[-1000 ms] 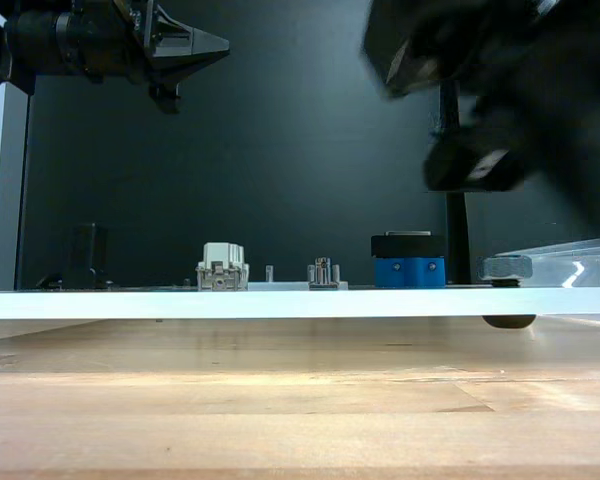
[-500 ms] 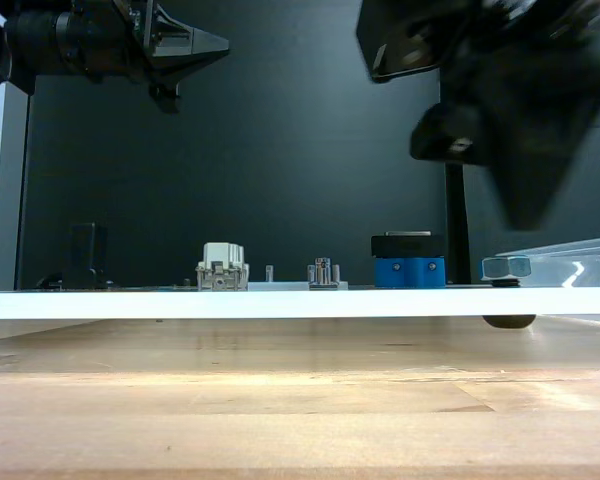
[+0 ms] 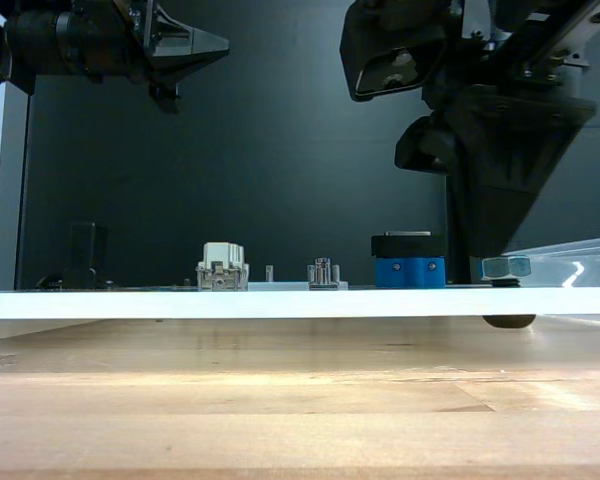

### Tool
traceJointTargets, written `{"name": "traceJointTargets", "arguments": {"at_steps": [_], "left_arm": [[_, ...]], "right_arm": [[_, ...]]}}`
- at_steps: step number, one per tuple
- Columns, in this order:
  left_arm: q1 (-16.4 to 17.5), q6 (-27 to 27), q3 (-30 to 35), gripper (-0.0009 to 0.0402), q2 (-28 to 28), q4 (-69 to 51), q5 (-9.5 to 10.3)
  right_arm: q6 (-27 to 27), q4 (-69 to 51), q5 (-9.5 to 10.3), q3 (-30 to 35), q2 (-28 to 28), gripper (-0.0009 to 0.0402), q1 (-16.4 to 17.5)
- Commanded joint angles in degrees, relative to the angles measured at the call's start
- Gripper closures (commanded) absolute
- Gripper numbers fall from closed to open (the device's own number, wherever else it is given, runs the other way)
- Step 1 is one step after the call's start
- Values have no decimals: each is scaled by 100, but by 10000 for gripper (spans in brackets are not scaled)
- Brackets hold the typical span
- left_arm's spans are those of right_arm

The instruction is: Pick the M12 fastener and fasten on the M12 threads

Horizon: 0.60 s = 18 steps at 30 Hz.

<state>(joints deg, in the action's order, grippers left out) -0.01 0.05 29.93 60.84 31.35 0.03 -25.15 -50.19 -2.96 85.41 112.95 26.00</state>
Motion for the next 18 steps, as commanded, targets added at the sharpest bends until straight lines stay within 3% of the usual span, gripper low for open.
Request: {"name": "traceJointTargets", "arguments": {"at_steps": [1, 4, 6, 8, 11, 12, 13, 18], "left_arm": [[0, -2, 2, 393, 2, 0, 0], [0, 0, 2, 393, 2, 2, 0], [0, -2, 2, 393, 2, 2, 0], [0, -2, 2, 393, 2, 2, 0], [2, -2, 2, 393, 2, 2, 0], [0, -2, 2, 393, 2, 2, 0], [0, -2, 2, 393, 2, 2, 0], [0, -2, 2, 393, 2, 2, 0]], "right_arm": [[0, 31, 2, -24, 4, 393, 2], [-17, 79, 31, -55, 4, 393, 2], [-22, 90, 337, -55, 4, 393, 2], [-17, 144, 874, -55, 4, 393, 2], [74, 168, 2094, -55, 4, 393, 2], [103, 166, 2330, -55, 2, 393, 2], [120, 160, 2420, -55, -4, 393, 2], [96, 101, 2326, -55, -35, 393, 2]]}}
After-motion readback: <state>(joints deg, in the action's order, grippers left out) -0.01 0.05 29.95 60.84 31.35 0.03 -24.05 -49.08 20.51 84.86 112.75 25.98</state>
